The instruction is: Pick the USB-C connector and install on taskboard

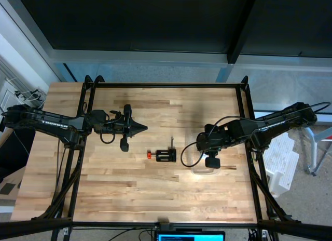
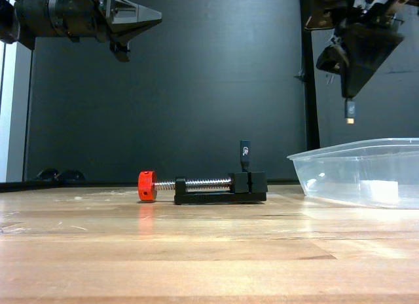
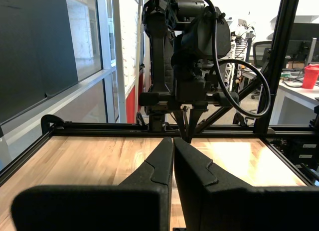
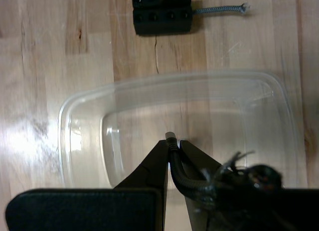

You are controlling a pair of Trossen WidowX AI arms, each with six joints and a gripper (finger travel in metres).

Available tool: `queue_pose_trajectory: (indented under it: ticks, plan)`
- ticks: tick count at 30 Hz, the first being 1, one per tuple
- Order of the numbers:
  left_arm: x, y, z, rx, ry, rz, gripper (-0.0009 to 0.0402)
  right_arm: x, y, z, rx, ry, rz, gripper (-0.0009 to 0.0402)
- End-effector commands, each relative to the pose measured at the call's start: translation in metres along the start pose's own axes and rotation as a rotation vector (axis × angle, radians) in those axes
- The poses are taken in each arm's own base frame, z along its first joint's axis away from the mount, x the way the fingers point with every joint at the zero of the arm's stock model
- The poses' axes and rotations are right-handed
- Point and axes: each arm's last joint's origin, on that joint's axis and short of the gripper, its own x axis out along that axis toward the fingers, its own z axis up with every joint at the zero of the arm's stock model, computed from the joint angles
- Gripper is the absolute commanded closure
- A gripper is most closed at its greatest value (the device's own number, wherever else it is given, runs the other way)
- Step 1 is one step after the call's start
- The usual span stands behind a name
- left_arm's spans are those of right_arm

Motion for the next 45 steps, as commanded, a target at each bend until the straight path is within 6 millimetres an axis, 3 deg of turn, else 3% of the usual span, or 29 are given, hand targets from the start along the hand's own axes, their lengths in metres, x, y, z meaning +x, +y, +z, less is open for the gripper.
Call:
queue_pose_trajectory:
  ticks: [1, 23, 45]
  plan:
    - [0.0, 0.0, 0.0, 0.0, -0.001, 0.0, 0.0393, 0.001, 0.003, 0.01, -0.002, -0.009, -0.015, 0.0394]
    - [0.0, 0.0, 0.0, 0.0, -0.001, 0.0, 0.0393, 0.029, 0.017, 0.082, -0.01, 0.034, -0.05, 0.0393]
    - [0.0, 0.0, 0.0, 0.0, -0.001, 0.0, 0.0393, 0.048, 0.02, 0.116, -0.015, 0.02, -0.078, 0.0393]
